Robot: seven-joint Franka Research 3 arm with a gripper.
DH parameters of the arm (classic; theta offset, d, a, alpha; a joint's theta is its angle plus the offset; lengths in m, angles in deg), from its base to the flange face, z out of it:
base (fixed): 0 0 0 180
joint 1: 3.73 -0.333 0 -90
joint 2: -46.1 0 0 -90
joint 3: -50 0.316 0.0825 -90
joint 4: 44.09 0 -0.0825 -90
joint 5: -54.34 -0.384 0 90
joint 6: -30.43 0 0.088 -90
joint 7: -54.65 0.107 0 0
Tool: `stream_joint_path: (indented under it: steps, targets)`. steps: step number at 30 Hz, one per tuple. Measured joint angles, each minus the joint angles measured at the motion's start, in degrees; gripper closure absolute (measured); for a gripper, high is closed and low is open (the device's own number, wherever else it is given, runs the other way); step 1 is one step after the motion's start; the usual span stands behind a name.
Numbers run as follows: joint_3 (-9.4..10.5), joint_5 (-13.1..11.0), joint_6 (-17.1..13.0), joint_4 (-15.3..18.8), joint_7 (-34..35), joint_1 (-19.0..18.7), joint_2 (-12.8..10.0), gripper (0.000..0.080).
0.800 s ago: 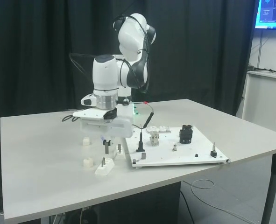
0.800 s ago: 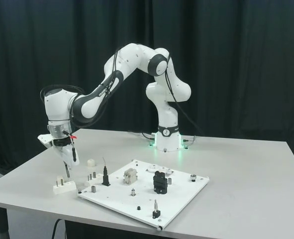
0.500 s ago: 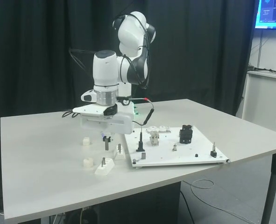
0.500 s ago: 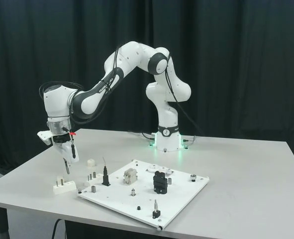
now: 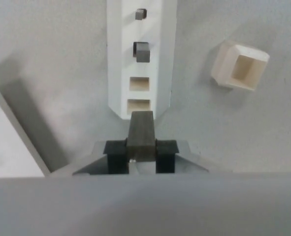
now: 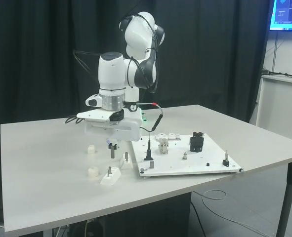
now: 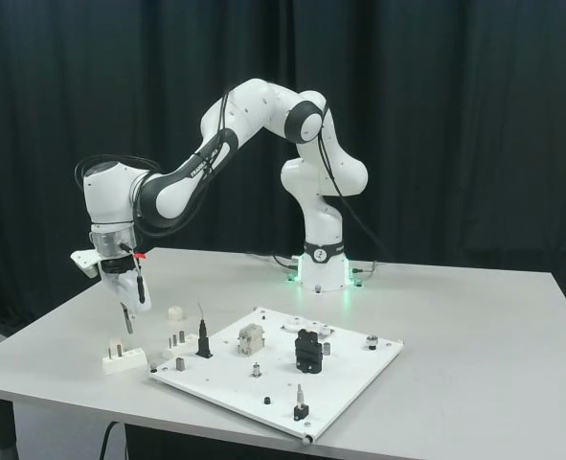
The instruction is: Insert square peg 3.
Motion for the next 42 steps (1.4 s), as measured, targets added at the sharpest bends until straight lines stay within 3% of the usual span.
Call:
stream_joint_path:
  steps: [14, 27, 36, 42]
  targets:
    - [-0.03, 0.23, -0.43, -0.07, 0.00, 0.00, 0.00, 0.0689]
    - [-0.25, 2.09, -0.82, -0.08, -0.63, 0.00, 0.22, 0.0689]
    - [-0.25, 2.53, 3.13, 0.60, -3.61, -0.44, 2.37, 0.0689]
    - [-0.25, 4.74, 5.51, 2.35, -4.99, -1.83, 4.85, 0.0689]
